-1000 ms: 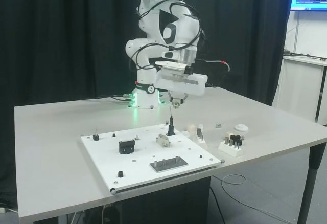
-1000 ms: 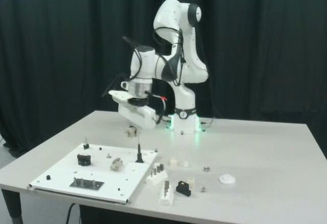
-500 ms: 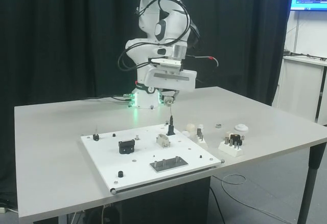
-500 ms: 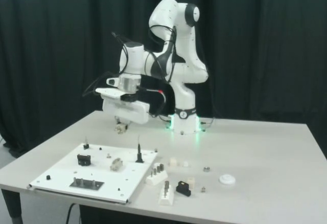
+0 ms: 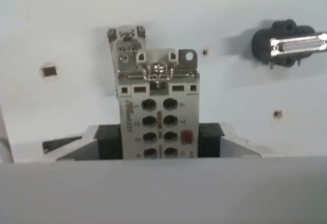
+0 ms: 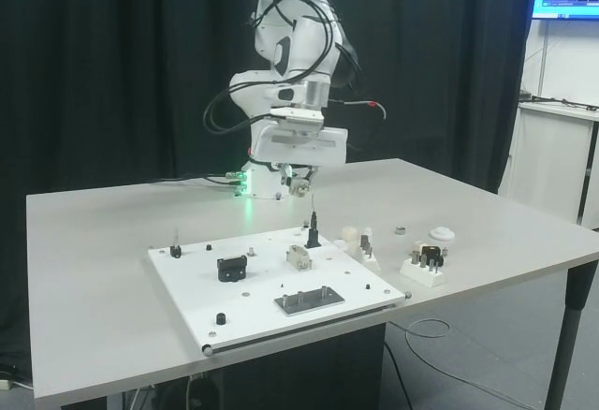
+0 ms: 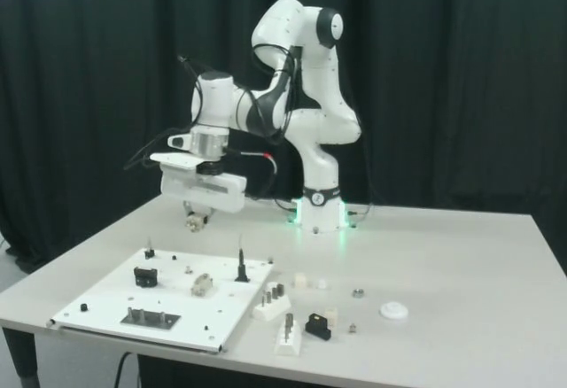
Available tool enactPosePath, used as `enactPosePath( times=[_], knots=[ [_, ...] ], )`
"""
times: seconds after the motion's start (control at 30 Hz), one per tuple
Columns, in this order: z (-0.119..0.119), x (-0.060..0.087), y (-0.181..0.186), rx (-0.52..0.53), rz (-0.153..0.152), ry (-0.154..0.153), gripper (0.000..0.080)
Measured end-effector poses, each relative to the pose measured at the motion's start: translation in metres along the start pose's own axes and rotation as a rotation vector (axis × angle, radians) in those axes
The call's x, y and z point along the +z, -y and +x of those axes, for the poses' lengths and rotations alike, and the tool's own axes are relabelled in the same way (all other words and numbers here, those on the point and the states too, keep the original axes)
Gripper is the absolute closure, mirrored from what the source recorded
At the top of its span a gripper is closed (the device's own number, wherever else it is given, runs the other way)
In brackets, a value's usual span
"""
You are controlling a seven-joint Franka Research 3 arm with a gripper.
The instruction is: Insert waterproof.
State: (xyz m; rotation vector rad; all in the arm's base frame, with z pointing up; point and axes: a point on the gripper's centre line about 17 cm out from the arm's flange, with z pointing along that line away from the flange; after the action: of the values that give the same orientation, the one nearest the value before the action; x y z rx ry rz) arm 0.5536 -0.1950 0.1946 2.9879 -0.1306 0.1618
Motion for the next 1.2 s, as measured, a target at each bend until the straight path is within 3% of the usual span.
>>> enactPosePath(
  times=[0.2, 0.47, 0.83, 1.2],
  knots=[
    [0.010, 0.011, -0.009, -0.024, 0.030, -0.007, 0.0492],
    [0.022, 0.030, -0.016, -0.158, 0.062, -0.003, 0.0492],
    [0.025, 0.053, -0.018, -0.210, 0.074, 0.047, 0.0492],
    [0.019, 0.072, 0.000, -0.186, 0.117, 0.079, 0.0492]
  ],
)
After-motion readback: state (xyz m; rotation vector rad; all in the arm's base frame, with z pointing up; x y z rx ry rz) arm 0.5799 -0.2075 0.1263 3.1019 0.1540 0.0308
